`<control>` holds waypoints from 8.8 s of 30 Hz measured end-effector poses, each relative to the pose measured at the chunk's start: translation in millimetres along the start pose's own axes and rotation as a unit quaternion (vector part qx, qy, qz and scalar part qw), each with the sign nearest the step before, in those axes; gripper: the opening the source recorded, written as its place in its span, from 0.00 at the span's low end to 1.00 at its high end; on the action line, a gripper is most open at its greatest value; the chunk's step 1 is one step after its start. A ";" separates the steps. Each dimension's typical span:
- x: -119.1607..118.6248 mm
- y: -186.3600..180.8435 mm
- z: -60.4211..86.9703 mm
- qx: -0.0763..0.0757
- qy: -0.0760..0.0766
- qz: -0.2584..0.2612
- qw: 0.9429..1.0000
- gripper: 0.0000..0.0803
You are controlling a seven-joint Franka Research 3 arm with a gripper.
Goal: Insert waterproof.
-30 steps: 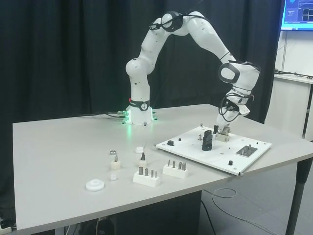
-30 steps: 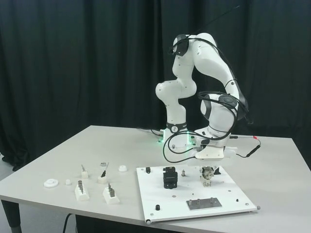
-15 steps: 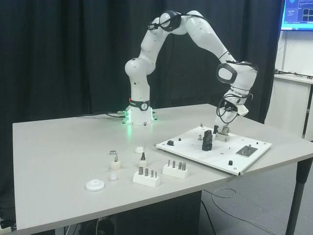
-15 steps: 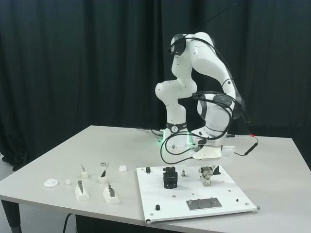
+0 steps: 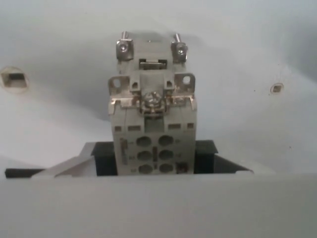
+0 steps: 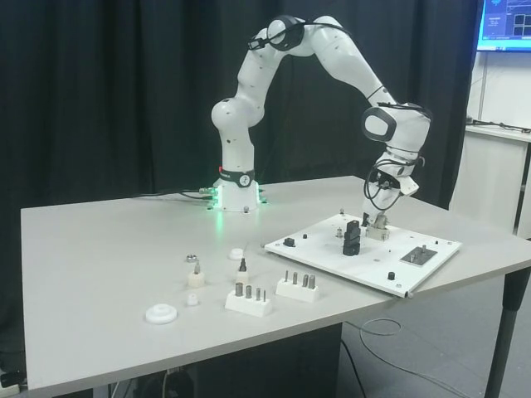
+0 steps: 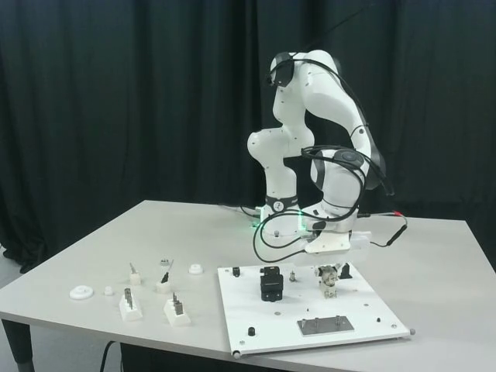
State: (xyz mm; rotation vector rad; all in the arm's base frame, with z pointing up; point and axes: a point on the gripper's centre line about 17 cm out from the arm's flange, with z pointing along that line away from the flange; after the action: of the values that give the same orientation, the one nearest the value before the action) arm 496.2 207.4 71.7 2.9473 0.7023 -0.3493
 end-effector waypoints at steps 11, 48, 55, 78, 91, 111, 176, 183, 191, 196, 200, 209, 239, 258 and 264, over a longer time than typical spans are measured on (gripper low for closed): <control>-0.7 -8.7 0.2 0.002 0.012 -0.007 1.000 0.39; -1.0 -2.4 0.2 0.007 0.017 0.030 0.999 0.39; 0.3 -1.5 0.1 0.007 0.019 0.031 0.999 0.39; 3.8 -2.0 3.9 0.009 0.020 0.040 0.999 0.39; 6.9 -2.0 -2.2 0.008 0.021 0.037 0.999 0.60; 5.2 -20.2 -34.4 0.014 -0.004 0.035 0.999 0.99; 6.7 -45.6 -21.6 0.025 -0.008 0.043 0.999 1.00; 7.7 -44.6 -20.5 0.024 -0.006 0.043 0.999 1.00; 8.5 -44.4 -20.0 0.024 -0.004 0.043 0.999 1.00; 8.4 -44.4 -20.0 0.024 -0.004 0.043 0.999 1.00; 8.3 -44.4 -19.9 0.023 -0.004 0.042 0.999 1.00; 7.9 -44.4 -19.5 0.020 -0.004 0.040 0.999 1.00; 7.2 -44.2 -18.8 0.015 -0.005 0.036 0.999 1.00; 5.6 -40.6 -17.1 0.007 -0.007 0.037 0.999 1.00; 5.5 -40.8 -16.9 0.007 -0.007 0.038 0.999 1.00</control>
State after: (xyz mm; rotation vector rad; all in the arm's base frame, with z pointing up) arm 485.8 248.6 85.3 2.9727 0.5861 -0.3696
